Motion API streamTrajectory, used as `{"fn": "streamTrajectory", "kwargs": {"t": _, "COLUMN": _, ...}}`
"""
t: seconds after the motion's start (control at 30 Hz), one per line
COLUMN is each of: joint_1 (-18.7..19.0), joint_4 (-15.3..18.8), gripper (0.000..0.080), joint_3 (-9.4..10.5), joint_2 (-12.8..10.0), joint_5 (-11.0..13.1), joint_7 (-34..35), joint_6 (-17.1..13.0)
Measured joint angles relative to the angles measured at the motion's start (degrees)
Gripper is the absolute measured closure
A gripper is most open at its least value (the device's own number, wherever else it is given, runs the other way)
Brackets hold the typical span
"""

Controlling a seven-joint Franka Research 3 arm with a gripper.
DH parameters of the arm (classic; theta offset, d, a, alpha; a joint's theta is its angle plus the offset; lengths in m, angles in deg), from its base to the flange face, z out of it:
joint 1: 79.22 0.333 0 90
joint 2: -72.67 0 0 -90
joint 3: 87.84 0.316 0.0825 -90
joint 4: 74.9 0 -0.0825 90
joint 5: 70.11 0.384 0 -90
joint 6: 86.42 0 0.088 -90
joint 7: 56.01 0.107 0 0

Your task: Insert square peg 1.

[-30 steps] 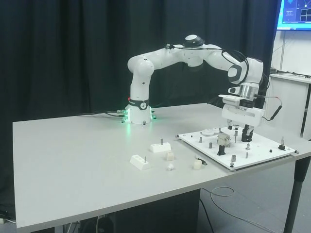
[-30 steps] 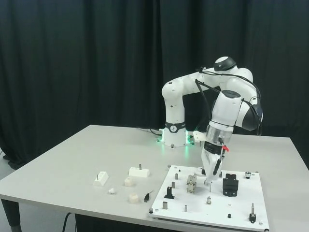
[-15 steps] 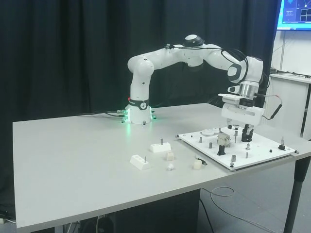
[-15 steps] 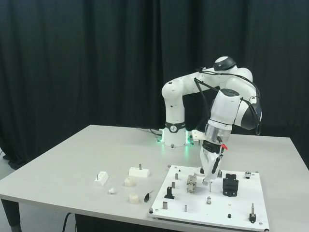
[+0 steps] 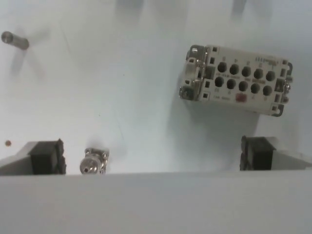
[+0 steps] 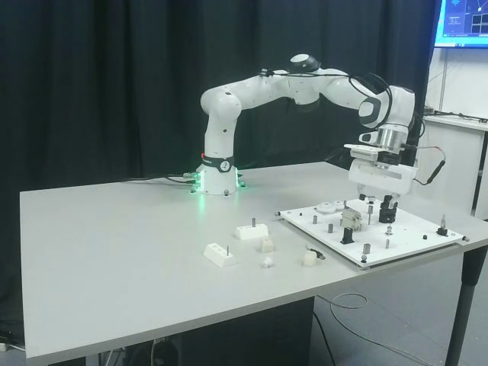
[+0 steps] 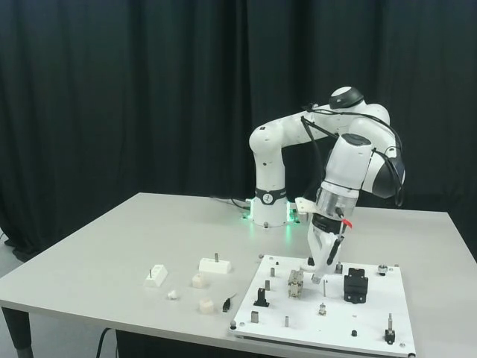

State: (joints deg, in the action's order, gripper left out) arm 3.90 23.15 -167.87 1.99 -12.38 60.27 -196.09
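My gripper (image 6: 377, 212) (image 7: 320, 271) hangs a little above the white board (image 6: 409, 225) (image 7: 369, 313), over its middle. In the wrist view the gripper (image 5: 152, 155) is open: the two black fingertips (image 5: 47, 157) stand far apart with nothing between them. Below lie a grey multi-pin connector (image 5: 236, 80) (image 7: 296, 283) and a small metal socket (image 5: 93, 163). Off the board, a grey peg stands upright in a white block (image 6: 251, 230) (image 7: 215, 264) on the table, well away from the gripper. Which peg is square peg 1, I cannot tell.
Several short grey pegs, a black bracket (image 6: 347, 235) (image 7: 261, 297) and a black block (image 7: 355, 286) stand on the board. A second white block (image 6: 219, 254) (image 7: 155, 275) and small white parts (image 6: 266, 245) lie on the grey table. The board sits near the table's edge.
The wrist has risen a little above the board and shifted slightly. The fingers hold nothing. The objects on the table have not moved.
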Motion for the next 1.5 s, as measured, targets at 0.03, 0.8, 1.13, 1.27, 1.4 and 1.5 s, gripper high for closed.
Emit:
{"fn": "streamTrajectory", "kwargs": {"t": 0.03, "joint_1": -0.08, "joint_4": -0.10, "gripper": 0.0003, "joint_3": -0.05, "joint_2": 0.00, "joint_5": 0.00, "joint_7": 0.10, "joint_6": 0.09}}
{"fn": "streamTrajectory", "kwargs": {"t": 0.8, "joint_1": -3.19, "joint_4": -4.04, "gripper": 0.0003, "joint_3": -0.24, "joint_2": 0.04, "joint_5": 0.71, "joint_7": 1.40, "joint_6": 3.79}}
{"fn": "streamTrajectory", "kwargs": {"t": 1.13, "joint_1": -5.70, "joint_4": -5.77, "gripper": 0.0003, "joint_3": 1.32, "joint_2": 0.03, "joint_5": 2.65, "joint_7": 1.40, "joint_6": 4.23}}
{"fn": "streamTrajectory", "kwargs": {"t": 1.27, "joint_1": -6.71, "joint_4": -6.45, "gripper": 0.0003, "joint_3": 2.15, "joint_2": 0.03, "joint_5": 3.20, "joint_7": 1.40, "joint_6": 4.23}}
{"fn": "streamTrajectory", "kwargs": {"t": 1.4, "joint_1": -7.61, "joint_4": -7.14, "gripper": 0.0003, "joint_3": 2.89, "joint_2": 0.03, "joint_5": 3.67, "joint_7": 1.40, "joint_6": 4.35}}
{"fn": "streamTrajectory", "kwargs": {"t": 1.5, "joint_1": -8.04, "joint_4": -7.53, "gripper": 0.0003, "joint_3": 3.26, "joint_2": 0.03, "joint_5": 3.75, "joint_7": 1.56, "joint_6": 4.59}}
